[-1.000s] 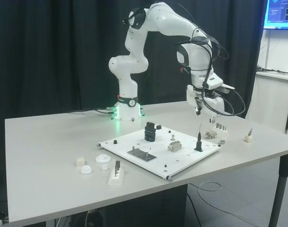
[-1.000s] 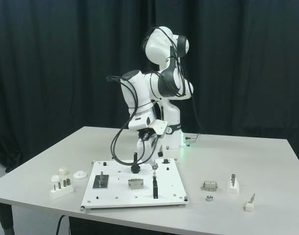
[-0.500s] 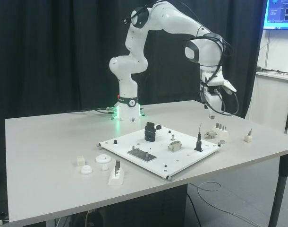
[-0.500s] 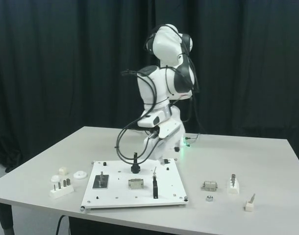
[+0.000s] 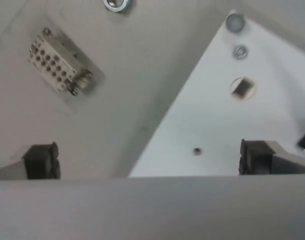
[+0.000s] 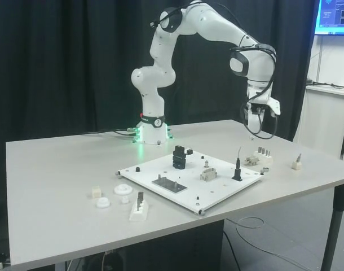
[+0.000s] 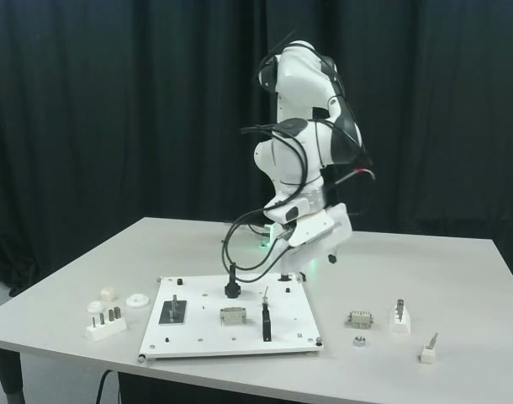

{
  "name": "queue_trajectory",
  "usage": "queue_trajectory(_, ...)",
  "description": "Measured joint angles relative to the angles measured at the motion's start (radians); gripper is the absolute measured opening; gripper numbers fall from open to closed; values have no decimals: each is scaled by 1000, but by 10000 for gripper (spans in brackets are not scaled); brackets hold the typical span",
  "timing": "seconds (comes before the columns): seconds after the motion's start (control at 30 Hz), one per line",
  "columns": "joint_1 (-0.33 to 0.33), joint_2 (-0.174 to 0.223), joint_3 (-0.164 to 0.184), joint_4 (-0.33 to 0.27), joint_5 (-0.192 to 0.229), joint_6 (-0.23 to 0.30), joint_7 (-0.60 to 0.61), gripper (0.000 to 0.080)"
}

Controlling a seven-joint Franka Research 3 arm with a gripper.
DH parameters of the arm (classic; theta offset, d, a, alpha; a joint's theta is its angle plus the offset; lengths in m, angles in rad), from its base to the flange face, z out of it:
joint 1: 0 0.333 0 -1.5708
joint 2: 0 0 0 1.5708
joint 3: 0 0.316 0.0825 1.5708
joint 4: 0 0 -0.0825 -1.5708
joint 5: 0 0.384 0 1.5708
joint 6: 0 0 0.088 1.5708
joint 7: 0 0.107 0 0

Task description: Pick waterproof.

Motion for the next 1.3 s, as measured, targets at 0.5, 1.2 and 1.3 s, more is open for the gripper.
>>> queue_trajectory(0.5,95,-51,0,-169,-46,143,502,800)
queue_trajectory(1.2,211,-75,1,-372,-80,435,922,800)
queue_trajectory(1.3,214,-69,1,-382,-79,464,960,800)
